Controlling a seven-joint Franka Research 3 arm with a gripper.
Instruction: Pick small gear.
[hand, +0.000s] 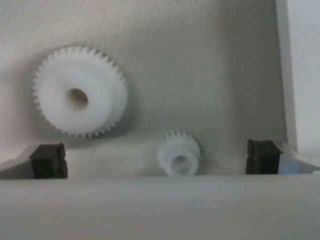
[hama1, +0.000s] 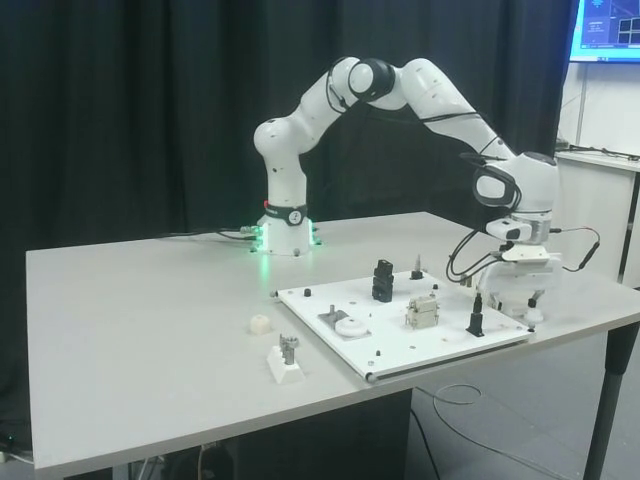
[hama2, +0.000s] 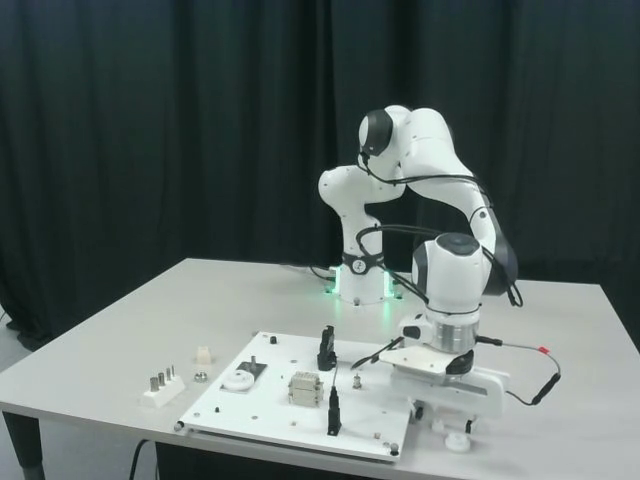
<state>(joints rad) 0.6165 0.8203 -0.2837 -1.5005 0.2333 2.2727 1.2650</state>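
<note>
- The gripper (hand: 156, 161) has its jaws spread wide, holding nothing; in the wrist view the two black fingertips (hand: 49, 161) stand far apart, low over the table.
- The small gear (hand: 179, 153), white with a centre hole, lies flat on the grey table (hand: 200, 65) between the two fingertips, nearer to one of them and touching neither.
- The large gear (hand: 80, 92), also white, lies flat on the table near the small gear, clear of it and outside the span of the fingers.
- In the second room view the gripper (hama2: 441, 413) hangs low at the near right side of the table (hama2: 250, 300), just beside the edge of the white board (hama2: 270, 400), with a white gear (hama2: 457, 440) on the table close to it.
- The board carries several small fixtures, among them a black upright part (hama2: 325, 350) and a white round piece (hama2: 238, 380).
- Off the board's far side sit a white block with metal pins (hama2: 162, 388) and a small white piece (hama2: 203, 355).
- The arm's base (hama2: 362, 280) glows green at the back of the table.
</note>
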